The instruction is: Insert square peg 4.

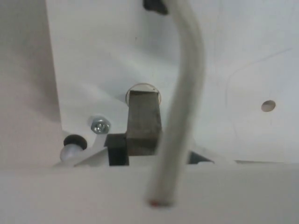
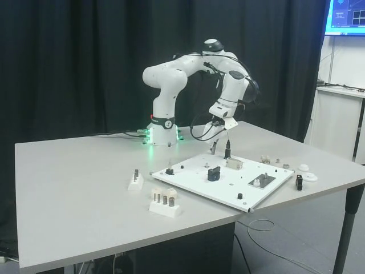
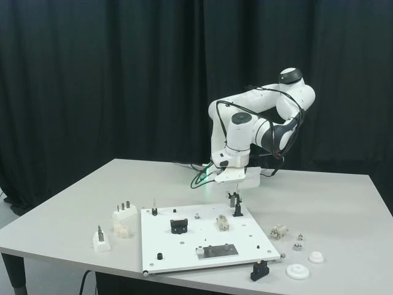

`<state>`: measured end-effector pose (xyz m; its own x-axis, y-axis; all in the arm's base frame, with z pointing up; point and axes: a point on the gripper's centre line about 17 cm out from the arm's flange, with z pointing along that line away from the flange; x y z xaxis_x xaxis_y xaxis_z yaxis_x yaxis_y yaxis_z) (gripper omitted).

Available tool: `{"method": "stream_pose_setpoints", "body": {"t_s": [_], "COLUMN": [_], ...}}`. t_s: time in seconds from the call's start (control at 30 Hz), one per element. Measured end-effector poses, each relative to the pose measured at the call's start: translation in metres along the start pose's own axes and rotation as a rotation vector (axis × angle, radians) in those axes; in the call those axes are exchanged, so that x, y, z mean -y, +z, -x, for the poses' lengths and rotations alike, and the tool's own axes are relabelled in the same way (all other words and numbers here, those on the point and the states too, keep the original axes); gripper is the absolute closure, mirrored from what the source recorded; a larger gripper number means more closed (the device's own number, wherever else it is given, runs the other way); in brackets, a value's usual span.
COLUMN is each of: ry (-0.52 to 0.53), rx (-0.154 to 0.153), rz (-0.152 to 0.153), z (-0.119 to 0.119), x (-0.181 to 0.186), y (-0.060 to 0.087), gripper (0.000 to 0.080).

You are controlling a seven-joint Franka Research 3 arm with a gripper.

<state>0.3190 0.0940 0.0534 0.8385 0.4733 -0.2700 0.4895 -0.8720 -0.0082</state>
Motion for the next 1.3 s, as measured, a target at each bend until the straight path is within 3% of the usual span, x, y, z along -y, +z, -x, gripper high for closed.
{"method": "stream_pose_setpoints", "body": {"t_s": [0.7, 1.3], "ry": [-0.012, -0.014], "rx": [-0.010, -0.001], "rz": [0.002, 0.005], "z": [-0.0051, -0.0026], "x": [0.0015, 0.0006], "y": [0.0003, 0.0003], "gripper": [0.0651, 0.0651]}}
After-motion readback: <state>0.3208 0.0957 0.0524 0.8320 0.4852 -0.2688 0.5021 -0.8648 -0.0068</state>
